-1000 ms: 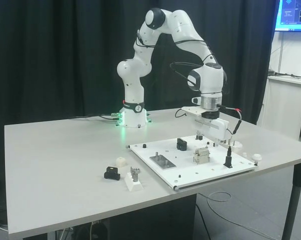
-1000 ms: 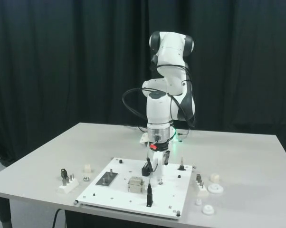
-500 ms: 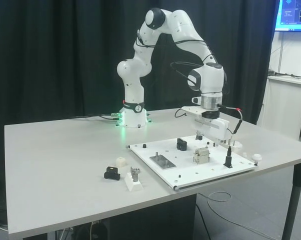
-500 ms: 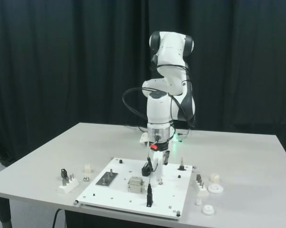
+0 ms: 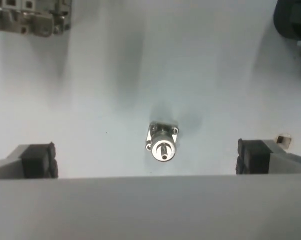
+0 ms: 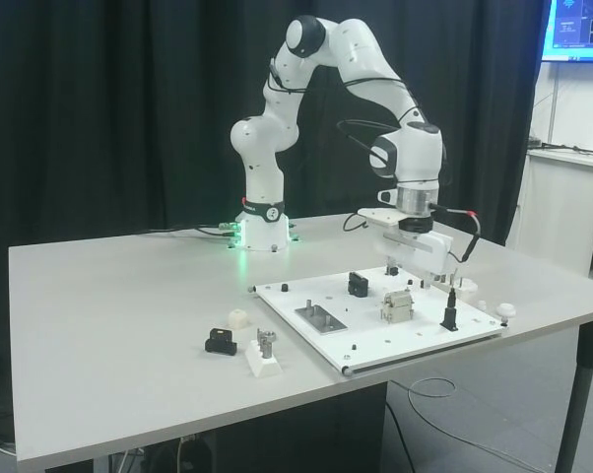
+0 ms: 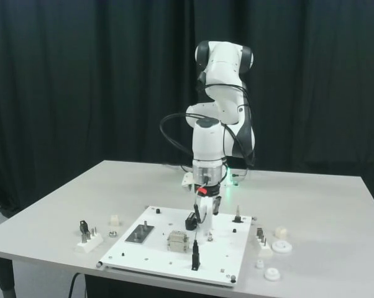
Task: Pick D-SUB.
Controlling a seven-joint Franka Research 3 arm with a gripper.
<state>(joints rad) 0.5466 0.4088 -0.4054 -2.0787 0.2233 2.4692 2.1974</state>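
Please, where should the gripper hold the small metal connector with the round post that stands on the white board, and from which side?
Probably the round post of the small metal connector, from straight above: it stands upright between the open gripper fingers.

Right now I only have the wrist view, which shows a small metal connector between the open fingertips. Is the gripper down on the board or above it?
Observer: It appears to be just above it. In the first room view the gripper hangs over the far side of the white board.
Operator: Is anything tall standing nearby?
Observer: Yes, a black upright plug stands near the board's front edge, on the side toward the camera from the gripper.
Operator: Is anything lying off the board?
Observer: Loose parts lie on the grey table beside it, among them a black piece and a white holder.
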